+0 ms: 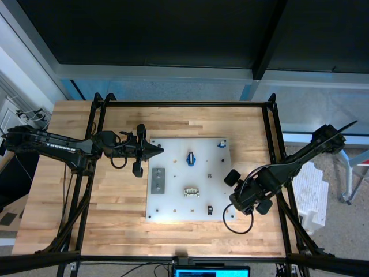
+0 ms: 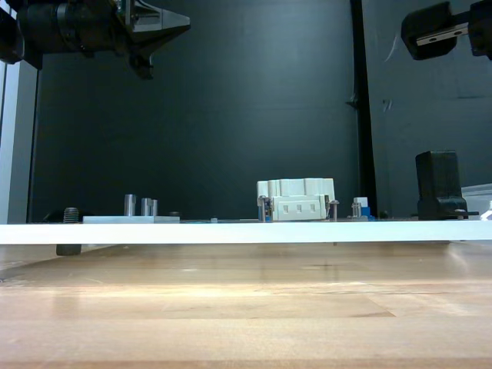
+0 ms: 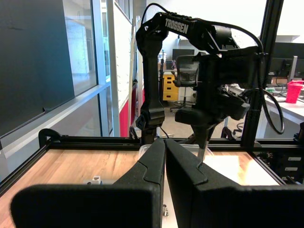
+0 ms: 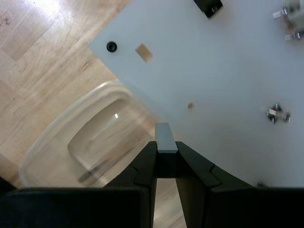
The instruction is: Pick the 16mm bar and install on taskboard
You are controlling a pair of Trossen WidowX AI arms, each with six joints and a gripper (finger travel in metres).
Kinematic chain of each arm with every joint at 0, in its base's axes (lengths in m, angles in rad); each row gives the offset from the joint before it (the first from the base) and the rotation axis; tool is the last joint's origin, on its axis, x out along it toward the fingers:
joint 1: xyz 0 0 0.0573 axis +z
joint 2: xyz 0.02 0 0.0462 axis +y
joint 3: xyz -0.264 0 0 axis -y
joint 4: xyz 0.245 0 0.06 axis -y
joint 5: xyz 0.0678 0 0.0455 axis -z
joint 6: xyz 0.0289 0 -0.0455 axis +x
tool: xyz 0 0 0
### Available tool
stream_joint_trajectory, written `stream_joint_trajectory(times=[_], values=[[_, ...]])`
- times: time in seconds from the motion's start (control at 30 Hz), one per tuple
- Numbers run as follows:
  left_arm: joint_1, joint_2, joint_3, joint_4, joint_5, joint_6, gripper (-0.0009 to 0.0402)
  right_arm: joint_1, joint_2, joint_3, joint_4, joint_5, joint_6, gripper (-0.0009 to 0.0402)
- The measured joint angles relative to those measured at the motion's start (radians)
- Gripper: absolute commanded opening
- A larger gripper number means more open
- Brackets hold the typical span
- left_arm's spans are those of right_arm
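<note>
Light wood planks form the table (image 1: 86, 202), with a dark wall behind it.

**High view.** The white taskboard (image 1: 173, 202) lies flat at the table's centre. It carries a grey two-hole block (image 1: 157, 180), a blue part (image 1: 191, 157), a silver connector (image 1: 192, 191) and a small black fitting (image 1: 210, 209). The left gripper (image 1: 157, 149) sits over the board's far-left corner, pointing inward. The right gripper (image 1: 237, 195) sits over the board's right edge and points downward.

**Low view.** Both grippers are held high, well clear of the board surface. The left one is above the grey block's side. The right one is above the black fitting's side.

**Left wrist view.** The left jaws are pressed together with nothing between them. They point level across the table toward the right arm (image 3: 213, 80).

**Right wrist view.** The right jaws are pinching the 16mm bar (image 4: 165, 137). It is a short grey piece whose end projects just past the fingertips. The bar is raised above the line where the taskboard's edge meets a clear tray (image 4: 71, 142) lying just beside the board. It touches neither of them. The black fitting and the silver connector show farther off on the board.
</note>
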Motion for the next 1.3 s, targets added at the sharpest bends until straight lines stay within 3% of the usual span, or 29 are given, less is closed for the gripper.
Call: stream_joint_trajectory(times=[0.17, 0.57, 0.7, 1.03, 1.3], values=[[0.000, 0.000, 0.000, 0.000, 0.000, 0.000, 0.0000, 0.003, 0.041, 0.024, 0.018, -0.047, -0.075, 0.0000], [0.000, 0.000, 0.000, 0.000, 0.000, 0.000, 0.0000, 0.006, 0.145, 0.098, 0.039, -0.054, -0.331, 0.0000], [0.000, 0.000, 0.000, 0.000, 0.000, 0.000, 0.0000, 0.006, 0.171, 0.111, 0.047, -0.087, -0.407, 0.0000], [0.000, 0.000, 0.000, 0.000, 0.000, 0.000, 0.0000, 0.007, 0.222, 0.114, 0.097, -0.106, -0.485, 0.0000], [0.000, 0.000, 0.000, 0.000, 0.000, 0.000, 0.0000, 0.008, 0.246, 0.114, 0.119, -0.148, -0.634, 0.0000]])
